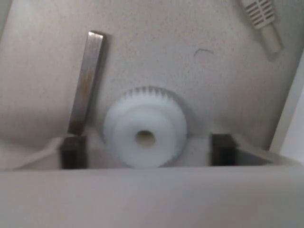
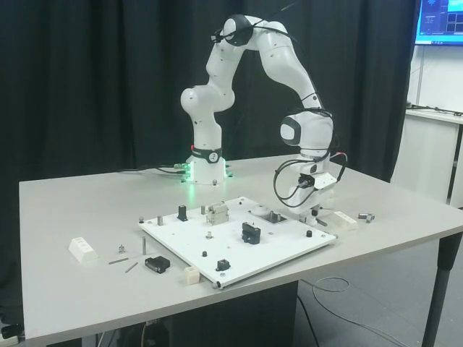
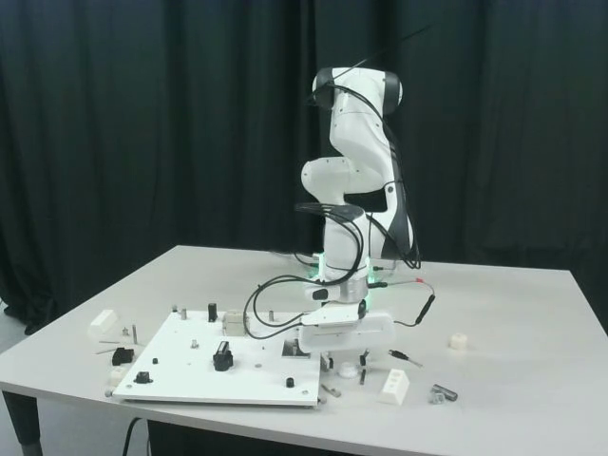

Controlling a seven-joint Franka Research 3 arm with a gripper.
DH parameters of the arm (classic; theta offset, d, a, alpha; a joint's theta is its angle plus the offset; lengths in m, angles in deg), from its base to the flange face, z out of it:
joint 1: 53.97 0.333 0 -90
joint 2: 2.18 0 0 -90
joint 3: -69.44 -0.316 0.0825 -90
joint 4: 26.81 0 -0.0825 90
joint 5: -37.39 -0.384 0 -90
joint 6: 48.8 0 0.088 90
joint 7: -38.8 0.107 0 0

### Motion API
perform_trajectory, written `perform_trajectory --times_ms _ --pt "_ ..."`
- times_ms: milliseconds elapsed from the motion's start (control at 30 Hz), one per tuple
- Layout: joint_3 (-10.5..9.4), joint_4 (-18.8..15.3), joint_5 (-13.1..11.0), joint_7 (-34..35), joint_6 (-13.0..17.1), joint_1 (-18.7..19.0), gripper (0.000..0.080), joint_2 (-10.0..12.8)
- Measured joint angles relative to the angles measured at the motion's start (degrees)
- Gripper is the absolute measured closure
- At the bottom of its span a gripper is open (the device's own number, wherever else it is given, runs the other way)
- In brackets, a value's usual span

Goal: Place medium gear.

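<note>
Grey tabletop (image 2: 72, 210) carries the white Franka arm (image 2: 289, 72), bolted near the far edge with green light at its base, and a flat white assembly board (image 2: 275, 249) studded with small black and grey fittings. Both room views show the arm folded forward and down, its wrist low over the table just beside the board's edge, but neither shows what lies under the hand. Only the wrist view does: the two-fingered gripper (image 1: 148, 151) stands with its dark fingers (image 1: 74, 152) spread wide, and the white toothed medium gear (image 1: 145, 127) with a round centre hole lies flat on the tabletop between them, clear space on either side, so nothing is clamped. A grey metal rectangular bar (image 1: 86, 80) lies on the table just beside the gear, and a white ribbed cable plug (image 1: 261, 19) rests farther off. From the second room view alone, a small white round piece (image 3: 459, 341) sits well apart on the table
</note>
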Motion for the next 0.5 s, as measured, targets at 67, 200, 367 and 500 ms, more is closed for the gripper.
perform_trajectory --times_ms 67,200,367,500 --pt "-0.03 0.04 0.00 0.10 -0.03 0.00 0.0431 0.00" --pt "-0.13 0.25 0.00 0.35 -0.23 0.00 0.0431 -0.01" --pt "-0.27 0.82 0.00 0.71 -0.98 0.00 0.0034 -0.17" --pt "-0.30 1.55 0.00 1.07 -2.25 0.00 0.0009 -0.38"
